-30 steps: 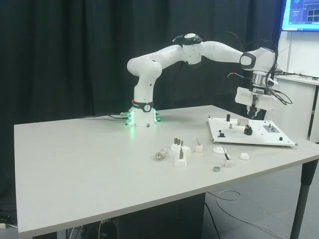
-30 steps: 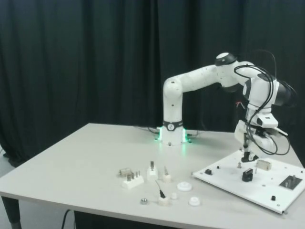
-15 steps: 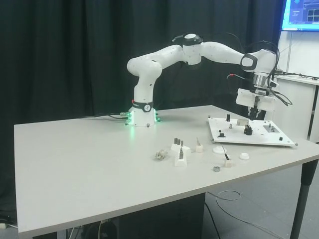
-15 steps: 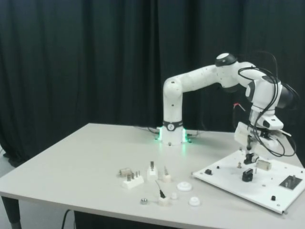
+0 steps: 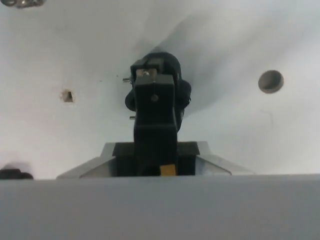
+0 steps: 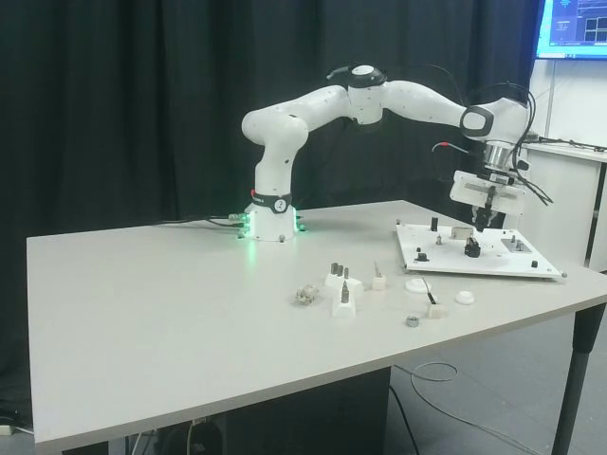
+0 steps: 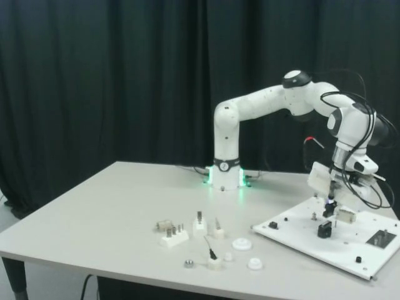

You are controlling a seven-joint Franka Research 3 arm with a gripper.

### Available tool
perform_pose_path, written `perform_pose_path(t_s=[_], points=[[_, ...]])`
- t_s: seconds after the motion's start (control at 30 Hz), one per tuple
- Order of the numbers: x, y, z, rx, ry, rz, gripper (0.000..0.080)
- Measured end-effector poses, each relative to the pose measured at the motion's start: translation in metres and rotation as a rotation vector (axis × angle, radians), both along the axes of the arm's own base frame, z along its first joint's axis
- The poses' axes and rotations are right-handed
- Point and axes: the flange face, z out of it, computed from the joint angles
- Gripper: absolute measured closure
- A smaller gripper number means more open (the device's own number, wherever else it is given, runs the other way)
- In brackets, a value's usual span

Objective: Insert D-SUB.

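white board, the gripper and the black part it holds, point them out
white board (image 7: pixel 300 240): second room view, bare top near its front edge.
gripper (image 7: pixel 329 203): second room view, midway between fingertips.
black part (image 5: pixel 155 107): wrist view, middle of its body.

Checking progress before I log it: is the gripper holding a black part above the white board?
Yes: in the wrist view the gripper clamps a black connector that hangs above the white board.

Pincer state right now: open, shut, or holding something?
Pincer: shut on the black plug, held above the white board.
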Motion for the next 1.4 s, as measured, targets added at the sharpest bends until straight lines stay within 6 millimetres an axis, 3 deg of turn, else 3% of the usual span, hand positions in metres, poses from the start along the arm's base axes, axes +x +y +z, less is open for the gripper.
perform_pose_path(t_s=[0.73, 1.4], points=[[-0.0048, 0.0064, -0.0077, -0.02, 0.057, 0.235, 0.0649], [-0.0031, 0.0027, -0.0095, -0.001, 0.073, 0.264, 0.0649]])
